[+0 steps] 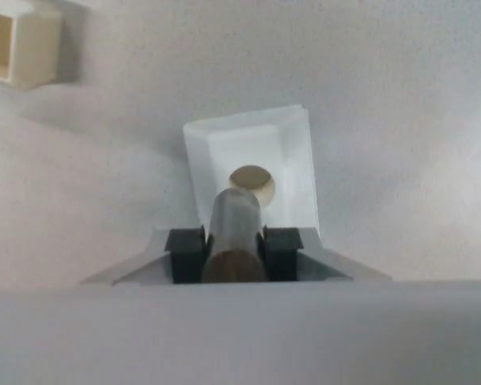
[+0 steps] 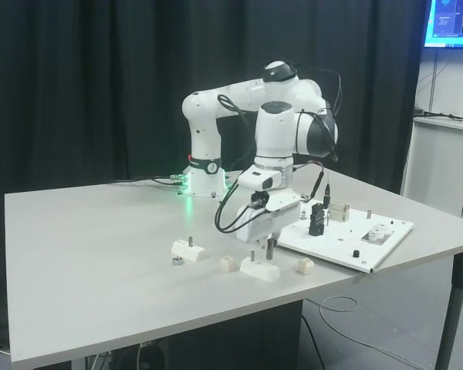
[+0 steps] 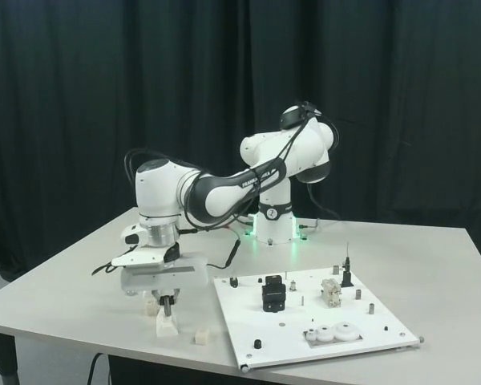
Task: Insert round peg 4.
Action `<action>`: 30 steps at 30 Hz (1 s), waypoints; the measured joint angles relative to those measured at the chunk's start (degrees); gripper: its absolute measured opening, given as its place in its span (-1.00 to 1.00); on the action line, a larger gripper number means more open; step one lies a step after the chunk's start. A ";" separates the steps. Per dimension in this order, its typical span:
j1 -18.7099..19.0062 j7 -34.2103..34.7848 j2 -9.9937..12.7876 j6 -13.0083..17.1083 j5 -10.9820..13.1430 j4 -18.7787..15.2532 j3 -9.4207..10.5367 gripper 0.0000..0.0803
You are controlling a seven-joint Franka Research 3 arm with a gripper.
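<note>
Round peg (image 1: 236, 228) | clamped upright between fingers (image 1: 186, 250) | above white block's (image 1: 252, 172) round hole (image 1: 253, 182)

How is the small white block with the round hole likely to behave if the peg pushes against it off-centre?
The white block looks small and light, sitting loose on the table, so it would probably slide or twist. Its low, wide shape suggests tipping is unlikely. The peg held in the tool looks rigid, so it would hardly flex.
</note>
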 joint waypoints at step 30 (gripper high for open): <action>1.32 0.33 -0.09 -0.81 -0.37 0.01 -1.46 -0.62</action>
